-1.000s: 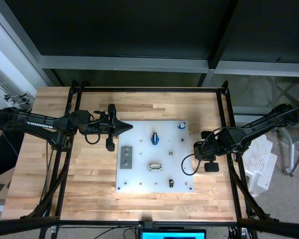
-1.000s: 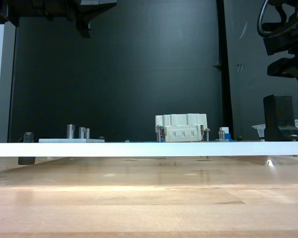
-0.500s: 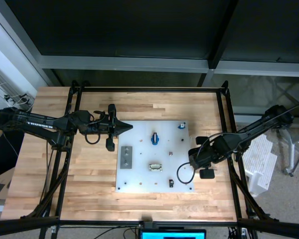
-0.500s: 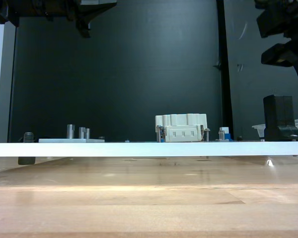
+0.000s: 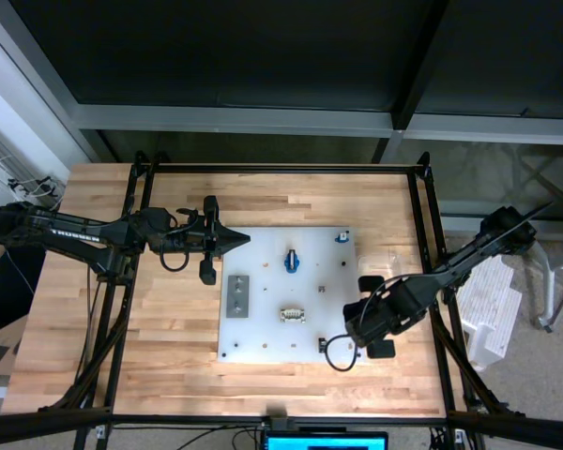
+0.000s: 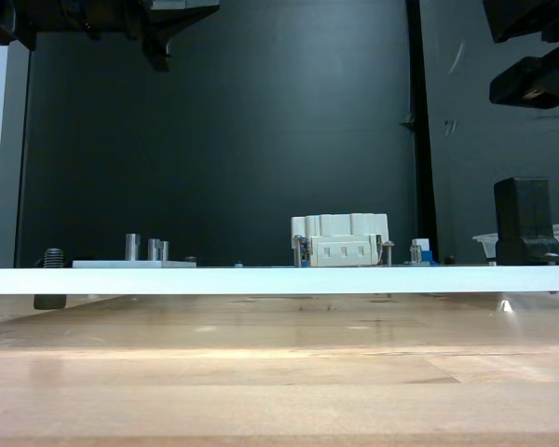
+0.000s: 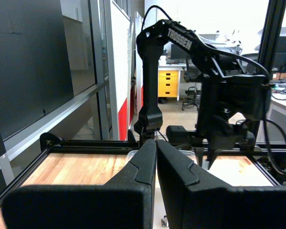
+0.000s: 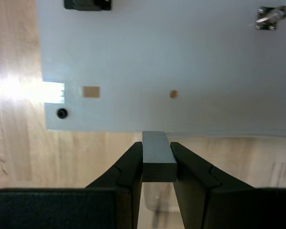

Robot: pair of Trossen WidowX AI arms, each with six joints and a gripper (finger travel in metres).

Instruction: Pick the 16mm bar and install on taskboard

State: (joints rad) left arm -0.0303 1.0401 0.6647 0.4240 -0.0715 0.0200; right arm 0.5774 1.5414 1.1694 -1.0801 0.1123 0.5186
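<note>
- 16mm bar (image 8: 158,160): grey, matte, square-cut end, straight edges. Clamped between fingers of right gripper (image 5: 361,323); carried clear of any seat.
- Right gripper is seen right of centre in high view, over right edge of white taskboard (image 5: 263,281), near its lower right corner.
- Left gripper (image 5: 236,241) is held left of centre, at board's upper left corner. Its fingers (image 7: 143,162) are pressed together, nothing gripped.
- Board is laid on wooden table (image 5: 169,328).
</note>
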